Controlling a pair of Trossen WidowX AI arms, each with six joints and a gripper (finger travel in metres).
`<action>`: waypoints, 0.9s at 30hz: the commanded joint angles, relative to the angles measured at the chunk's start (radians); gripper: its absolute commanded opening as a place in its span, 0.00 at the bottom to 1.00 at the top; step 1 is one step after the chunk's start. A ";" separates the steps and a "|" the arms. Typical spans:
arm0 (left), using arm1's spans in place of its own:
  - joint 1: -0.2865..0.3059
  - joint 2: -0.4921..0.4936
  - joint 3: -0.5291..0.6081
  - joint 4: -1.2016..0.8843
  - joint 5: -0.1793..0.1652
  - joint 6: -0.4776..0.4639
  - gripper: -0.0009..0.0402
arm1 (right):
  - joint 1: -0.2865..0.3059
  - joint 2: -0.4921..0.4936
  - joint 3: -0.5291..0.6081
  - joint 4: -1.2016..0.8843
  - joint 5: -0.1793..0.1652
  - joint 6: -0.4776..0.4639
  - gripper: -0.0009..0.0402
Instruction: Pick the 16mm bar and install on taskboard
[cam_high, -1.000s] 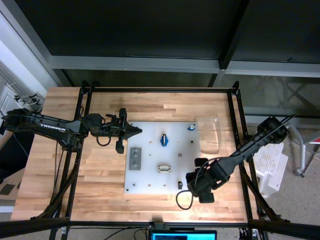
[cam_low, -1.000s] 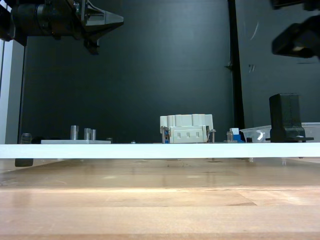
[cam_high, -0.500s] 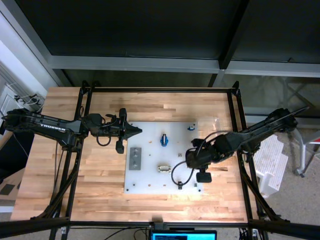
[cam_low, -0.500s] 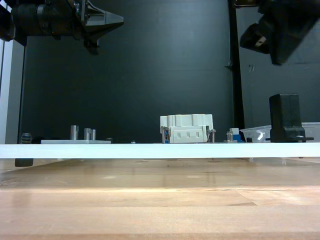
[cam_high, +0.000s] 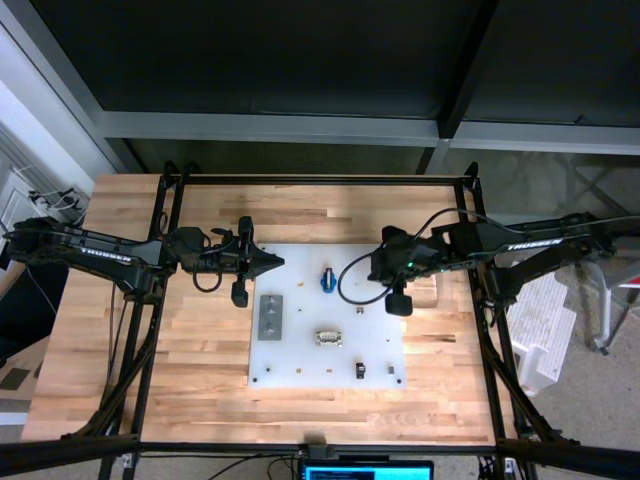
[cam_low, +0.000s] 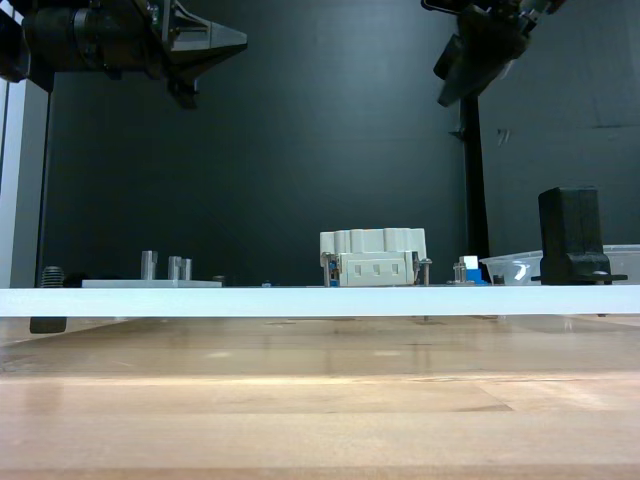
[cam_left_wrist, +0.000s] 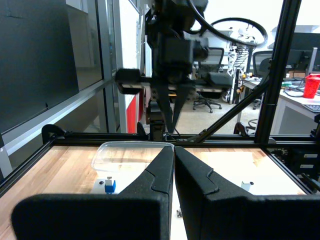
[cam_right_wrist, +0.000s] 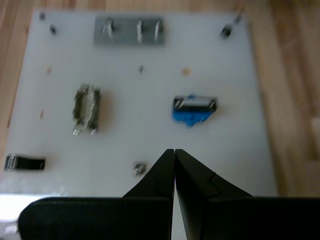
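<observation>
R hand (cam_right_wrist: 174, 151), shut & empty, is hovering high over board (cam_high: 300, 355), L hand (cam_high: 274, 262) idling shut at its far-left corner; should open up b4 descending on bar (cam_right_wrist: 226, 31).

The butcher-block table (cam_high: 200, 390) bears the white taskboard (cam_high: 300, 355) and a clear tub (cam_high: 426, 289) (just beside it).
</observation>
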 joint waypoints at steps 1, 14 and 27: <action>0.000 0.000 0.000 0.000 0.000 0.000 0.02 | -0.043 -0.044 -0.046 0.090 -0.005 -0.025 0.02; 0.000 0.000 0.000 0.000 0.000 0.000 0.02 | -0.153 -0.181 -0.270 0.533 -0.089 -0.071 0.02; 0.000 0.000 0.000 0.000 0.000 0.000 0.02 | -0.156 -0.230 -0.409 0.895 -0.167 -0.077 0.02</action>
